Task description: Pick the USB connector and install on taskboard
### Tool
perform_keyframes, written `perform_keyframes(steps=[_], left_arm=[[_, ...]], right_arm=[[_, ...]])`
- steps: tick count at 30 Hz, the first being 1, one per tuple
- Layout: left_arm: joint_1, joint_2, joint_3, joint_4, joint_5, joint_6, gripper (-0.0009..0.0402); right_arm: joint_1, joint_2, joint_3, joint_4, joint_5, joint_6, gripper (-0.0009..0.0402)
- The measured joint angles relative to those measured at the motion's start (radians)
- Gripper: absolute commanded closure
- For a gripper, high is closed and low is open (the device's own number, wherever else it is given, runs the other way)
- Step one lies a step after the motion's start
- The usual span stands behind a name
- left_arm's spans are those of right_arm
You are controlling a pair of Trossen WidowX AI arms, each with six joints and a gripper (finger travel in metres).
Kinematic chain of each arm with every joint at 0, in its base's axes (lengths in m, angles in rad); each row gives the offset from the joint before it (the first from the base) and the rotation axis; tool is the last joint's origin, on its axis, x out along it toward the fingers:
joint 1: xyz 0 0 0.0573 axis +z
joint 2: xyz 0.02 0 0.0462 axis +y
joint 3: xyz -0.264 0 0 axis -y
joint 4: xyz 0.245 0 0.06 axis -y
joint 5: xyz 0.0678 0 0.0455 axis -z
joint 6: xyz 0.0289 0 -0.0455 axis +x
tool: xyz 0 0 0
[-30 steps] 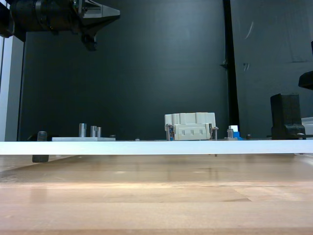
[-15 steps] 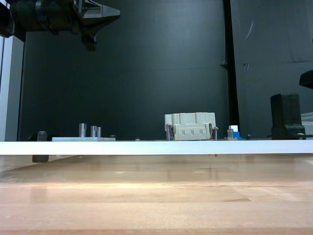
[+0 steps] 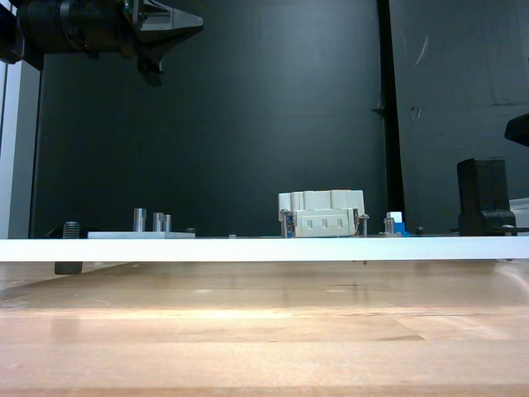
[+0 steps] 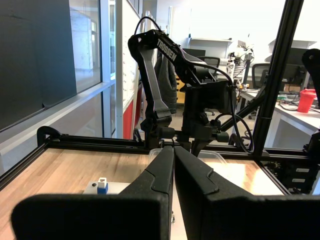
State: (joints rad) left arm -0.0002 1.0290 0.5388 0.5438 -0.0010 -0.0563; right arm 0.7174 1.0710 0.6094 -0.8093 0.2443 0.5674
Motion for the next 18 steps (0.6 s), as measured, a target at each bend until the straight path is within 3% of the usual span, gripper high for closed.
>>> perform_keyframes(steps=[11, 18], left_arm=[[0.0, 0.0, 0.0, 0.0, 0.0, 0.0, 0.0393], [0.0, 0.0, 0.0, 0.0, 0.0, 0.0, 0.0393]], right_arm=[[0.003, -0.027, 0.008, -0.033, 0.0, 0.0, 0.0393], [0.002, -0.027, 0.11, -0.112, -0.002, 0.0, 0.0393]])
